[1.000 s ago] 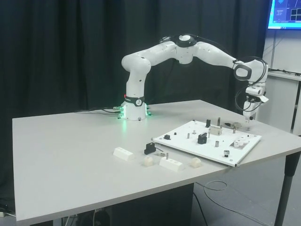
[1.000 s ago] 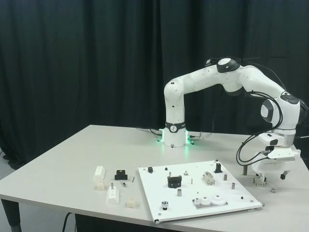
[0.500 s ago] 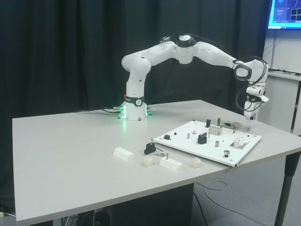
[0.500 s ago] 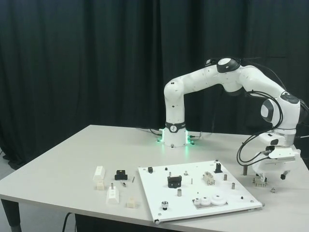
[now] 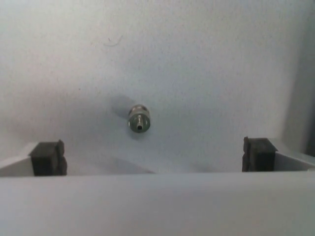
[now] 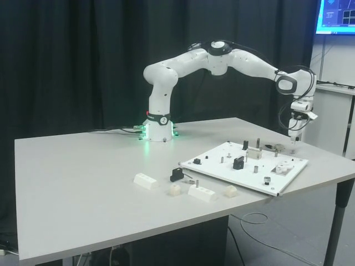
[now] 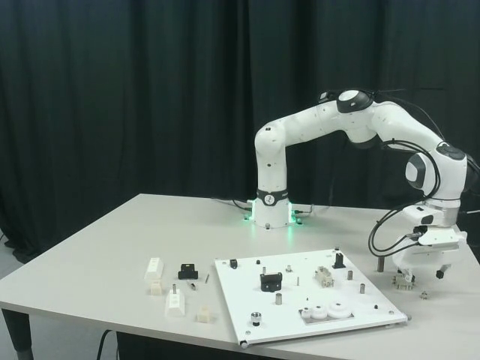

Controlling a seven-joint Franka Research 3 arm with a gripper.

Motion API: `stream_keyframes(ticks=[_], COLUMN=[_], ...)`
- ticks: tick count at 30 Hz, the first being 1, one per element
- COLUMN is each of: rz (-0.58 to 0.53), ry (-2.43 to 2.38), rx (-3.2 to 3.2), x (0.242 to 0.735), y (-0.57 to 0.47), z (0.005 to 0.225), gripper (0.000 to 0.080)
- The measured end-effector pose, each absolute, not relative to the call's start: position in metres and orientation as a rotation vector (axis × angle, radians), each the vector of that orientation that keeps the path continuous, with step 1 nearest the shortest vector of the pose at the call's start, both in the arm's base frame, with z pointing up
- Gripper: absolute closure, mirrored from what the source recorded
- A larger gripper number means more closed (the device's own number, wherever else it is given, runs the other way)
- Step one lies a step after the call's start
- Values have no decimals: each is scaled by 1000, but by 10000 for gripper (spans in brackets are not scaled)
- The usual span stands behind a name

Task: Remove round peg 4.

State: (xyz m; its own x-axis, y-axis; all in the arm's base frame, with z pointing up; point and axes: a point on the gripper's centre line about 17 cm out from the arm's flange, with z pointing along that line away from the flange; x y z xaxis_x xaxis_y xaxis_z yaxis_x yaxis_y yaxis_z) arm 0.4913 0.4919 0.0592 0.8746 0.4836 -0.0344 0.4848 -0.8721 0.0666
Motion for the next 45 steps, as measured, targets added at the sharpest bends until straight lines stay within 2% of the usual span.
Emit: stream_keyframes(ticks=[35,45], rz=[-3,37], ry=[789,786], rx=[2935,2869], x=[500,518], y=[484,464], z=[67,79], gripper=[3,3])
